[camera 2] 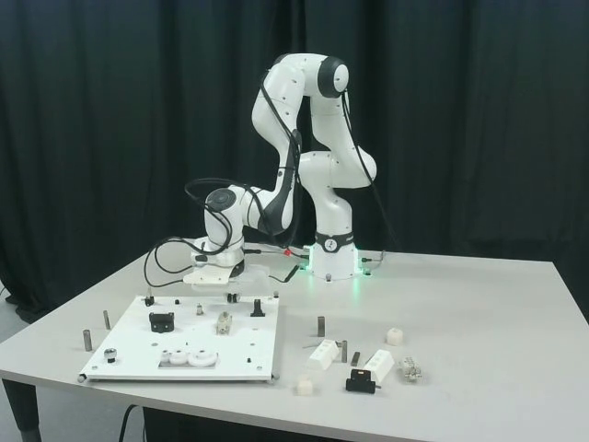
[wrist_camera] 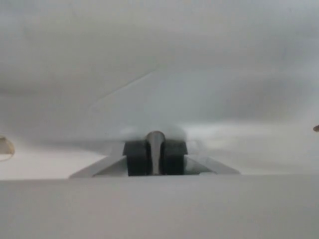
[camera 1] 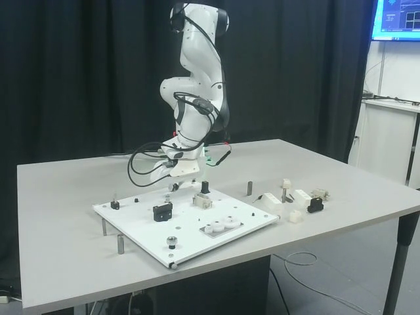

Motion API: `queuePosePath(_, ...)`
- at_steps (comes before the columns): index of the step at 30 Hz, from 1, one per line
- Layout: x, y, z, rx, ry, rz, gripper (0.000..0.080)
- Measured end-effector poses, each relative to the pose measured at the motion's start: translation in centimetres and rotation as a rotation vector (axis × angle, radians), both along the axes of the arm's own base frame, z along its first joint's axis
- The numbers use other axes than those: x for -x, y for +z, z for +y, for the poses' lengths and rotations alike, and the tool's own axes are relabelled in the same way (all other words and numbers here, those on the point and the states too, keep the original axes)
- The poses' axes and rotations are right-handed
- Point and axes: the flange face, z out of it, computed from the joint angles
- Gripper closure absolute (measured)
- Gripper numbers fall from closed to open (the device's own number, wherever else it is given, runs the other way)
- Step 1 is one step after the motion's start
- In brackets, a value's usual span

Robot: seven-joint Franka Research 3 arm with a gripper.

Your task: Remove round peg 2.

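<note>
On the grey table (camera 1: 59,197) lies a flat, smooth white board (camera 1: 190,226) carried on short posts, with small black and white fixtures on it. Low over the board's far edge hangs the gripper (wrist_camera: 156,157), its two black blocky pads (wrist_camera: 137,157) pressed against a slim, round-topped grey peg (wrist_camera: 156,149) that stands upright between them. So the claw is clamped on the peg, which sits right at the fingertips, over the board's matte white surface. Only the wrist view shows that grip. From the two room cameras, the white glossy arm (camera 2: 304,184) with its looping black cables (camera 2: 170,253) appears whole. Loose white blocks (camera 2: 322,353) lie on the table beside the board.
</note>
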Motion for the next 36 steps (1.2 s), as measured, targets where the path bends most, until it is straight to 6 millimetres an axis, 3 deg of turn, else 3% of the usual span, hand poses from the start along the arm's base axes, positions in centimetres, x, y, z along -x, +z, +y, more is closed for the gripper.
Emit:
queuePosePath(2, 0.0, 0.0, 0.0, 0.0, 0.0, 0.0, 0.0658)
queuePosePath(3, 0.0, 0.0, 0.0, 0.0, 0.0, 0.0, 0.0732)
queuePosePath(19, -0.3, 0.8, 0.0, 0.0, 0.0, 0.025, 0.0732)
queuePosePath(36, -2.9, 8.5, 0.3, 0.012, 0.002, 0.048, 0.0733)
